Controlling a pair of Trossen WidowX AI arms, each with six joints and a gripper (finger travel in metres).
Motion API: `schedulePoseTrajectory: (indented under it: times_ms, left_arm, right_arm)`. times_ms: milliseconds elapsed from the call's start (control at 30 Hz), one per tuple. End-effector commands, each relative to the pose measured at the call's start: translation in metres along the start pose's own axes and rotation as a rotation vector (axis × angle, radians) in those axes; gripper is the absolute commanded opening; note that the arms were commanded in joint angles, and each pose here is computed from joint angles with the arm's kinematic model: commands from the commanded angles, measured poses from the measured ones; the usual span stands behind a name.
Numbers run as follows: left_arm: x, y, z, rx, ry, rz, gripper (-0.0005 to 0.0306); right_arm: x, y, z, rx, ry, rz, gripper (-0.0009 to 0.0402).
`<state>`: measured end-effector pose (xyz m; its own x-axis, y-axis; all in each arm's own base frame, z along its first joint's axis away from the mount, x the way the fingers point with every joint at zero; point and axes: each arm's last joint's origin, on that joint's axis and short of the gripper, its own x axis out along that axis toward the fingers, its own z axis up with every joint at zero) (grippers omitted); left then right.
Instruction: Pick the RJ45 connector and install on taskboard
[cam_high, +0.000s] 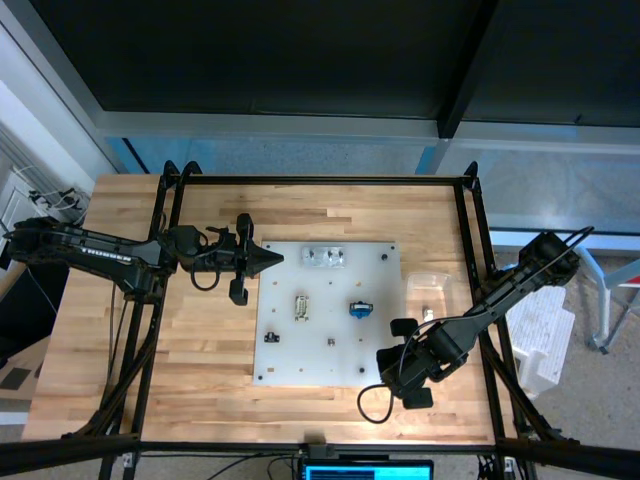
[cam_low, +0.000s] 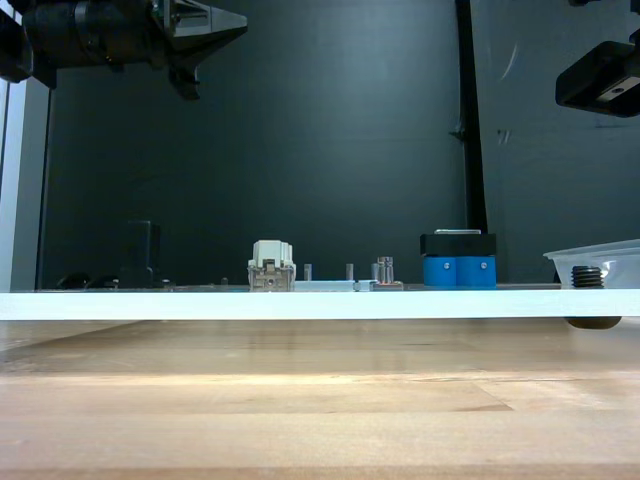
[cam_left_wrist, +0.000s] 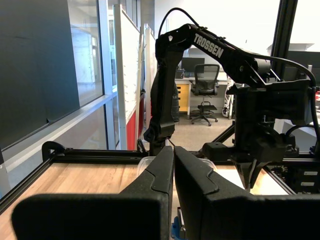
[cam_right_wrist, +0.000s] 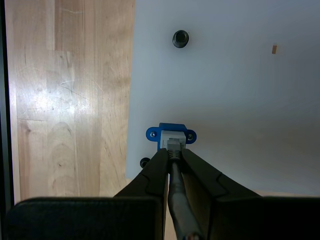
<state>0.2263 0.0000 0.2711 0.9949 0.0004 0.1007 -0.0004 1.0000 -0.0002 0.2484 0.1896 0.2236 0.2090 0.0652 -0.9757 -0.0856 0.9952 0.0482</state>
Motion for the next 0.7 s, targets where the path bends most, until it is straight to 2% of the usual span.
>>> schedulePoseTrajectory:
  times_ms: [33, 167, 467, 600, 700]
  left_arm:
    - [0.0, 0.0, 0.0, 0.0, -0.001, 0.0, 0.0]
    - [0.0, 0.0, 0.0, 0.0, -0.001, 0.0, 0.0]
    - [0.0, 0.0, 0.0, 0.0, 0.0, 0.0, 0.0]
    - [0.0, 0.0, 0.0, 0.0, -0.001, 0.0, 0.0]
    - [0.0, 0.0, 0.0, 0.0, -0.001, 0.0, 0.0]
  right_arm:
    - [-0.003, 0.0, 0.0, 0.0, -0.011, 0.005, 0.0008]
    - [-0.005, 0.0, 0.0, 0.002, -0.018, 0.009, 0.0055]
    - [-0.009, 0.0, 0.0, 0.006, -0.031, 0.018, 0.0198]
    - [-0.022, 0.0, 0.002, 0.005, -0.037, 0.011, 0.0241]
    - [-0.034, -0.002, 0.002, 0.005, -0.033, 0.009, 0.0258]
